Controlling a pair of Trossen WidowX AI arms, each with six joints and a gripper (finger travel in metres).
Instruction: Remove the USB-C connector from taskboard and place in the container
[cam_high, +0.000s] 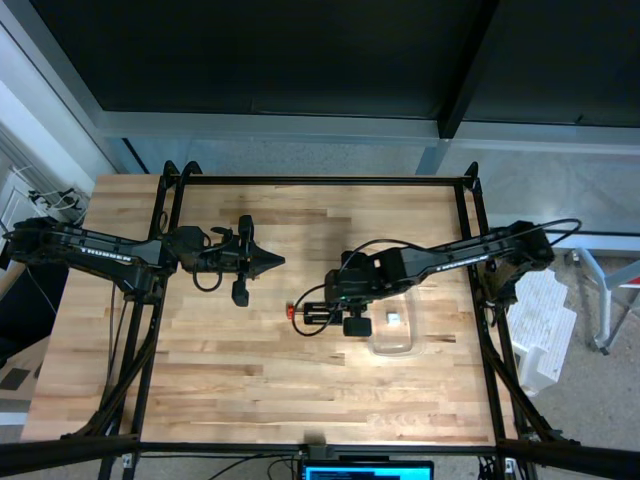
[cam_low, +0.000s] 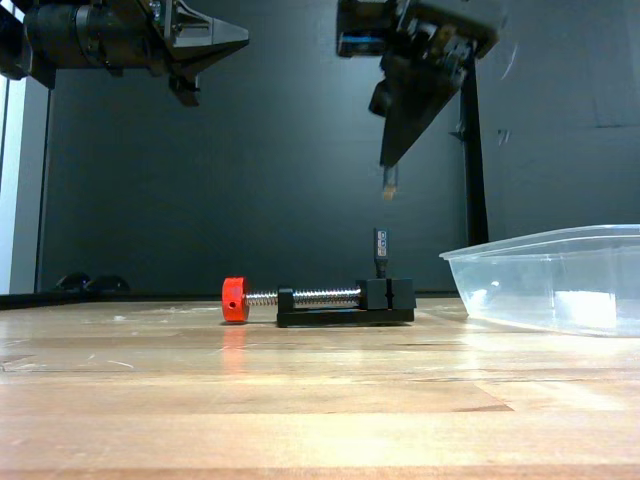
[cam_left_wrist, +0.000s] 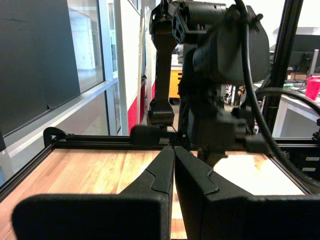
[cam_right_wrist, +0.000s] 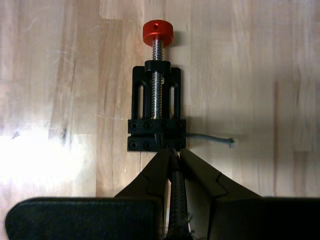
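My right gripper (cam_low: 386, 160) hangs in the air right above the taskboard (cam_low: 340, 306), not touching it. Its fingers are pinched tight on the USB-C connector (cam_low: 388, 187), and its little grey end pokes out under my fingertips. A small dark upright piece (cam_low: 380, 245) stands in the taskboard just below. The red knob (cam_low: 234, 300) is at the taskboard's 9 o'clock end. The clear container (cam_high: 396, 343) sits on the surface (cam_high: 250, 370) at 3 o'clock, just beside the taskboard, with a small white square (cam_high: 393, 318) inside. My left gripper (cam_high: 272, 262) hovers at 10 o'clock, well apart, fingers pressed together.
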